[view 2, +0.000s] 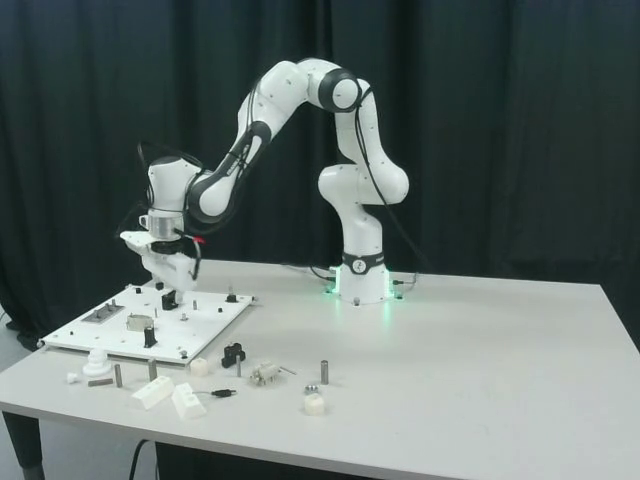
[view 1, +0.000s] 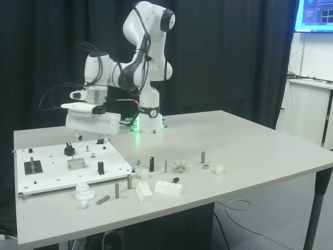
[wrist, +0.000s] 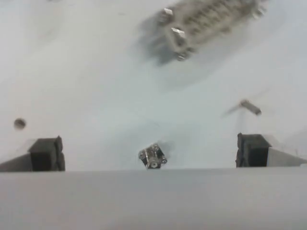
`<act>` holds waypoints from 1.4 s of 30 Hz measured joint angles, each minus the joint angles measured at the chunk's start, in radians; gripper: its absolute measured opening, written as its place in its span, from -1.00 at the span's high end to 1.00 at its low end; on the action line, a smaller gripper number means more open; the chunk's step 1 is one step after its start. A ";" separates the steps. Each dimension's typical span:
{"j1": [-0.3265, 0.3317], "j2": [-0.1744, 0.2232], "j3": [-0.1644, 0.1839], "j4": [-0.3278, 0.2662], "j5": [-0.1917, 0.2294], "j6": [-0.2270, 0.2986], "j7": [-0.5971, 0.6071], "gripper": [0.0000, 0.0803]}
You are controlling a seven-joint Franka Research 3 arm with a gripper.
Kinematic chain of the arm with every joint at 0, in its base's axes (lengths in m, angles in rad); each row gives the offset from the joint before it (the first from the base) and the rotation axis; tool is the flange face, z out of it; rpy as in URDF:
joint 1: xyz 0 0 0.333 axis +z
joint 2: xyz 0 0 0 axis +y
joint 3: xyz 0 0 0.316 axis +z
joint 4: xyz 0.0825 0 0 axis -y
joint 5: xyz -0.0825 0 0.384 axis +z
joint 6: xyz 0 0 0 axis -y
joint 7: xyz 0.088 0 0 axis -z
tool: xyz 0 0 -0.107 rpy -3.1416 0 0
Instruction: Remove square peg 2.
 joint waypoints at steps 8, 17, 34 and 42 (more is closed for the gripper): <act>-0.051 0.025 0.000 -0.007 0.114 0.029 0.136 -0.99; -0.094 0.047 -0.002 -0.030 0.199 0.049 0.324 -0.99; -0.098 -0.022 -0.031 -0.162 0.206 0.051 0.551 -0.99; -0.097 -0.062 -0.049 -0.225 0.206 0.068 0.596 -0.99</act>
